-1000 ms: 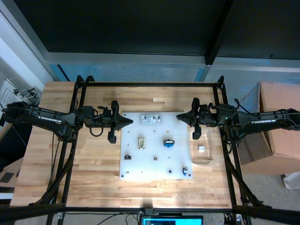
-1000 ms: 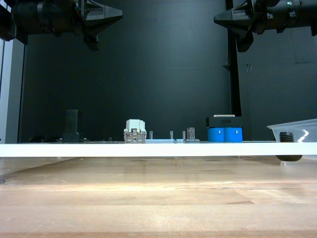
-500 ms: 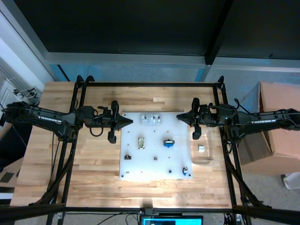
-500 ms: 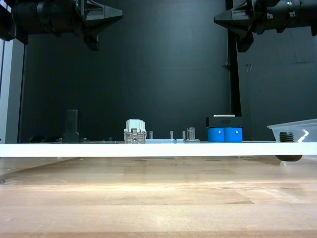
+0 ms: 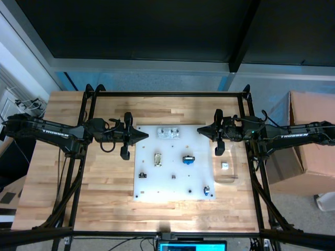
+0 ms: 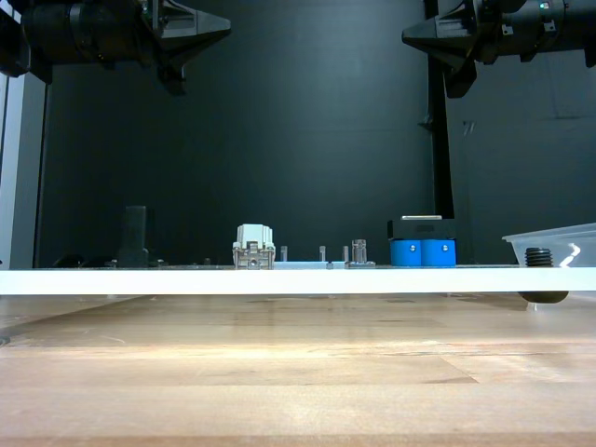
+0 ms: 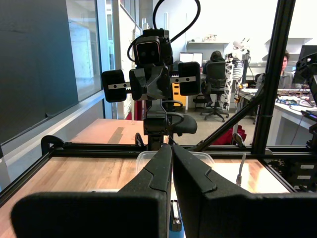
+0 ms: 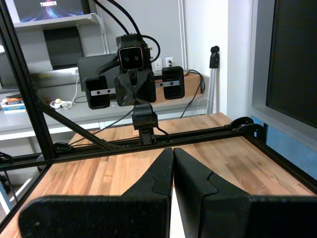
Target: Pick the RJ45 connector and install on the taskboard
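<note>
Lying in the tray (image 5: 231,177), one RJ45 connector (image 5: 224,166) is barely seen. Two claws, left gripper (image 5: 147,136) and right gripper (image 5: 198,130), are held closed over the taskboard's (image 5: 172,189) far edge.

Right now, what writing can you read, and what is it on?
"TROSSEN": left arm, whose shut left gripper hangs over the board's left edge.
"TROSSEN": right arm, whose shut right gripper hangs over its right side.
Screen lettering in the right wrist view: too blurred.
The connector: I cannot tell where it lies.
</note>
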